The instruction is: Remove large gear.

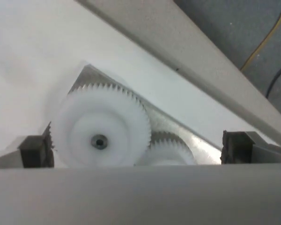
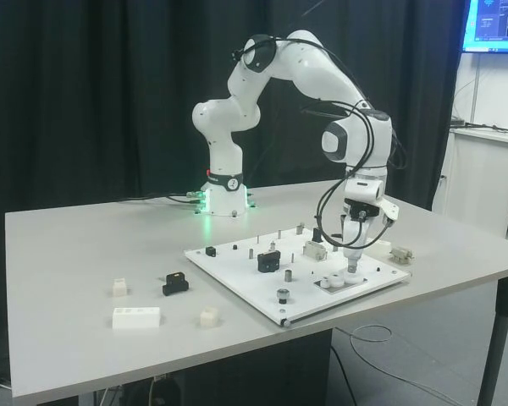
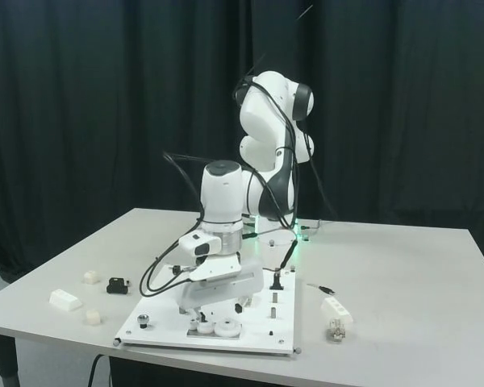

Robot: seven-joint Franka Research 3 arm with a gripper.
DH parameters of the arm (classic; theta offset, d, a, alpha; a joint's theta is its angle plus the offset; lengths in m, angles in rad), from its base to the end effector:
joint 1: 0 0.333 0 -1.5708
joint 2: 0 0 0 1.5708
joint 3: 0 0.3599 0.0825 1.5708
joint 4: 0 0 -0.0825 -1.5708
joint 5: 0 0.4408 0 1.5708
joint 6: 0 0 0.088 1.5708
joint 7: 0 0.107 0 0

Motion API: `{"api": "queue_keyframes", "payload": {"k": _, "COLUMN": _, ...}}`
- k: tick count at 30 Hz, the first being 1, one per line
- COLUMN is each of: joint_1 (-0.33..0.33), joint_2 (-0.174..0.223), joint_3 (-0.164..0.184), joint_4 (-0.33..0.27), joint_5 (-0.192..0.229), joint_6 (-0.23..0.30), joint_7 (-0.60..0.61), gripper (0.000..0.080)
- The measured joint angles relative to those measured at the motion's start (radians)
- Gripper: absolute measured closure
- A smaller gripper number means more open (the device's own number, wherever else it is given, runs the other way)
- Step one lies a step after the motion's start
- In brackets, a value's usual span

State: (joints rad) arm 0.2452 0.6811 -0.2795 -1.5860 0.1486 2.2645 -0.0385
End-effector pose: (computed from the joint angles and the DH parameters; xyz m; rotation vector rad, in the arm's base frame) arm 0.7715 0.0091 0.2497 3.0815 -0.0430 0.0376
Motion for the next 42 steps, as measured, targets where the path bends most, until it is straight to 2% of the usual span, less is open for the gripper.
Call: {"api": "queue_keyframes", "payload": {"k": 42, "joint_1": -0.001, "joint_2": 0.039, "joint_3": 0.028, "joint_4": -0.005, "joint_5": -0.009, "joint_6": 0.003, "joint_7": -0.029, "gripper": 0.0003}}
